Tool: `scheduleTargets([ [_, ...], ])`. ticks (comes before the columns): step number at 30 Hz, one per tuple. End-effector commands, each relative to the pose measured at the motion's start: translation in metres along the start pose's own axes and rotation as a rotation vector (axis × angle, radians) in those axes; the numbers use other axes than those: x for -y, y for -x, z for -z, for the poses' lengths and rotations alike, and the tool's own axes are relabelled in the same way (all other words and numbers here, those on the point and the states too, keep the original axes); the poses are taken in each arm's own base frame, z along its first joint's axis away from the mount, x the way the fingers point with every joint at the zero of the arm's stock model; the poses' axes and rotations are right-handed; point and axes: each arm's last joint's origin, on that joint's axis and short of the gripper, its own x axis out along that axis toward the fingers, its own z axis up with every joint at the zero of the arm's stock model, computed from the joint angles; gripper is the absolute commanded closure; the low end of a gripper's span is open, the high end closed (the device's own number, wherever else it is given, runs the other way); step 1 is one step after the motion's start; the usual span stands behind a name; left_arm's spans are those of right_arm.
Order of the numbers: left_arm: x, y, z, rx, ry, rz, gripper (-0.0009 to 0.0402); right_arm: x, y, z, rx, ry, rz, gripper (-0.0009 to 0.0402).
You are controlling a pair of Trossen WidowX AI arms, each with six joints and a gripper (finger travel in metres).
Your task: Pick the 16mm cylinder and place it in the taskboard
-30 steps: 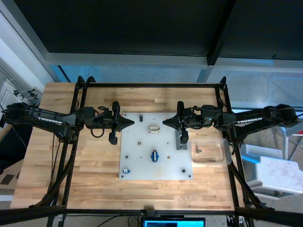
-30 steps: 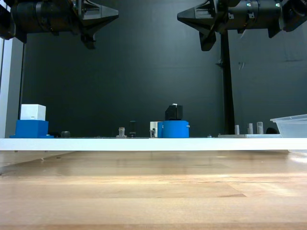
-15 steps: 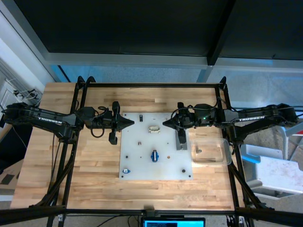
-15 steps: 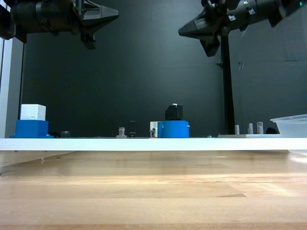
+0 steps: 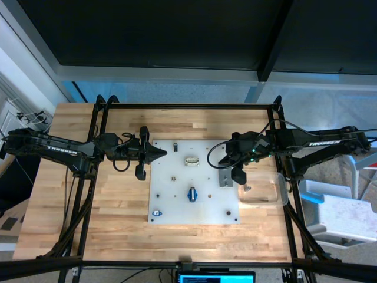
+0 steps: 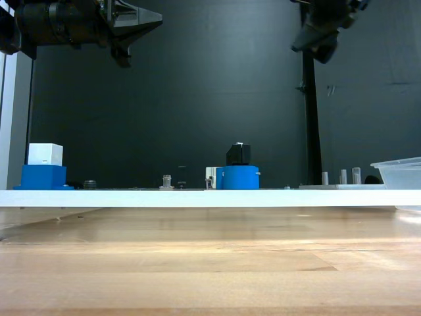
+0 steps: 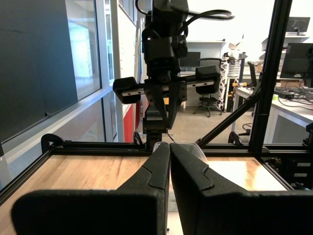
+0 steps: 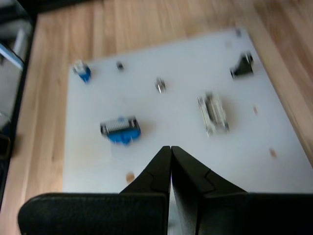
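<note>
Left claw (image 5: 162,152): hangs high over the left edge of the taskboard (image 5: 177,203), fingers pressed together, nothing in them. Looks parked, not part of this job.

Taskboard: lies flat on the desk (image 5: 118,230). Blue fitting (image 5: 192,194) near the middle, grey block (image 5: 225,178) at the right edge. Can't tell from here which hole takes the peg.

Right claw (image 5: 217,160): also up high, over the board's right part, above and just beside the grey block, angled down at the board. Its wrist view shows the fingers pressed together and empty.

Clear tray (image 5: 281,194): just off the board's right edge. One small grey item inside, which I take to be the 16mm cylinder (image 5: 247,188). Untouched.

Step, as I read it: pre-pick, reach not yet lined up. The right claw sits board-side of the tray.

Next move calls for: swing right over the tray, spread the fingers, come down straddling the peg, clear of the tray wall. Peg is tiny, so centring matters.
</note>
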Motion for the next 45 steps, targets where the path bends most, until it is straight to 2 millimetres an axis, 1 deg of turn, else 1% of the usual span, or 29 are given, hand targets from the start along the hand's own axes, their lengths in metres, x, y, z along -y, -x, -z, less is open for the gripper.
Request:
scheduleTargets([
  [1,0.0,0.0,0.0,0.0,0.0,0.0,0.0393,0.0,0.005,0.004,-0.073,-0.026,0.015,0.0393],
  [6,0.0,0.0,0.0,0.0,0.0,0.0,0.0393,-0.001,0.009,0.016,-0.196,-0.058,0.041,0.0393],
  [13,0.0,0.0,0.0,0.0,0.0,0.0,0.0393,-0.009,0.014,0.035,-0.369,-0.073,0.06,0.0393],
  [27,0.0,0.0,0.0,0.0,0.0,0.0,0.0393,-0.008,0.019,0.053,-0.528,-0.091,0.125,0.0393],
  [33,0.0,0.0,0.0,0.0,0.0,0.0,0.0393,-0.013,0.013,0.066,-0.589,-0.055,0.107,0.0392],
  [36,0.0,0.0,0.0,0.0,0.0,0.0,0.0393,-0.015,0.009,0.072,-0.615,-0.038,0.102,0.0378],
  [45,0.0,0.0,0.0,0.0,0.0,0.0,0.0393,-0.017,-0.001,0.083,-0.615,-0.017,0.102,0.0293],
])
